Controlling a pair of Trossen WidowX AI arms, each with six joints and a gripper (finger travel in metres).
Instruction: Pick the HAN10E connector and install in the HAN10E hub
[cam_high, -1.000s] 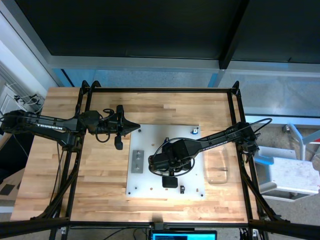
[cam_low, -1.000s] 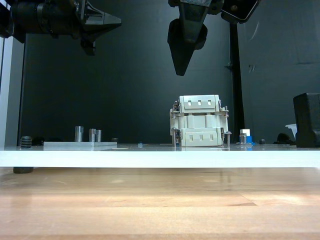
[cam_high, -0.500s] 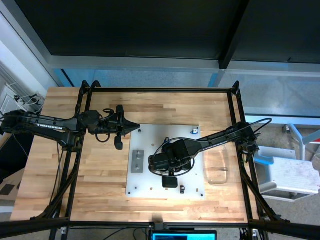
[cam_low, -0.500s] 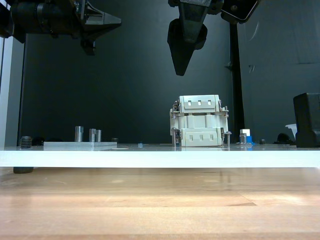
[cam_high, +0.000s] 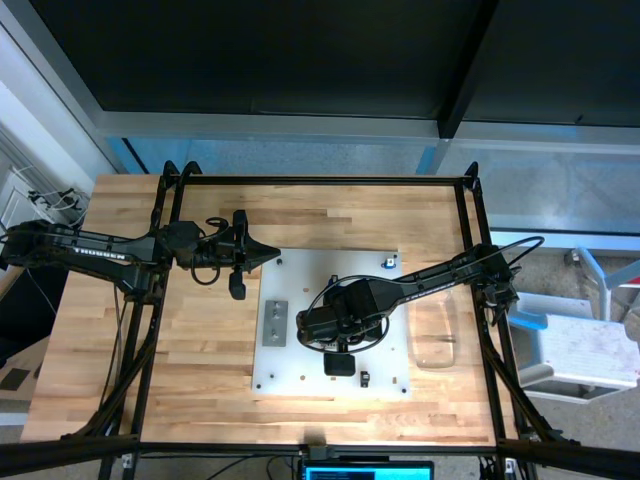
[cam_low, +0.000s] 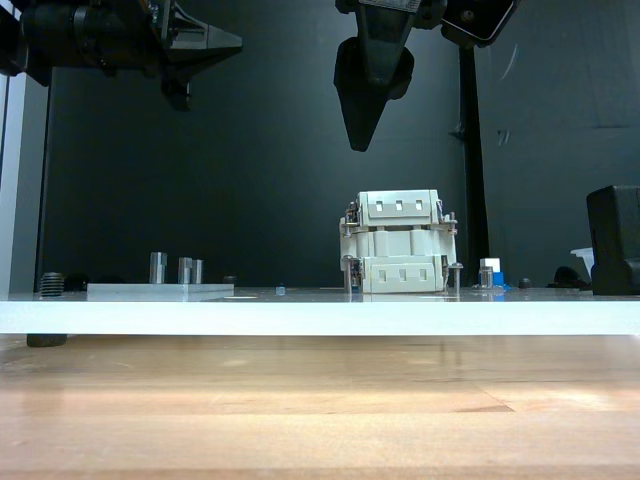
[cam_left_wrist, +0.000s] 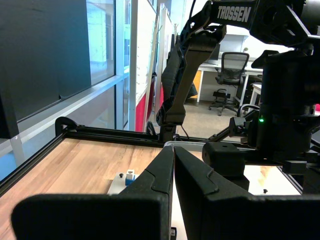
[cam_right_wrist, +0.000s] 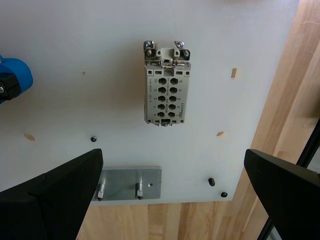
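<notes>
Right gripper (cam_low: 361, 135), spread, hangs over the HAN10E connector (cam_low: 398, 207), long axis nine-to-three; left gripper (cam_high: 272, 254), pressed together, at eleven o'clock

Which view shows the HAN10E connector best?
Right wrist view: HAN10E connector shows its whole pin face under the open right gripper. Low view: side only. High view: right arm hides it. Left wrist view: absent. Left gripper hangs shut over table's left.

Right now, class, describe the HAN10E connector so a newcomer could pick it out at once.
Find the white plate: the left gripper hovers at its far-left corner, the right gripper hangs over its middle. Below that stands the HAN10E connector, a beige block with two rows of dark pin holes, unlike the grey metal block or blue part.
</notes>
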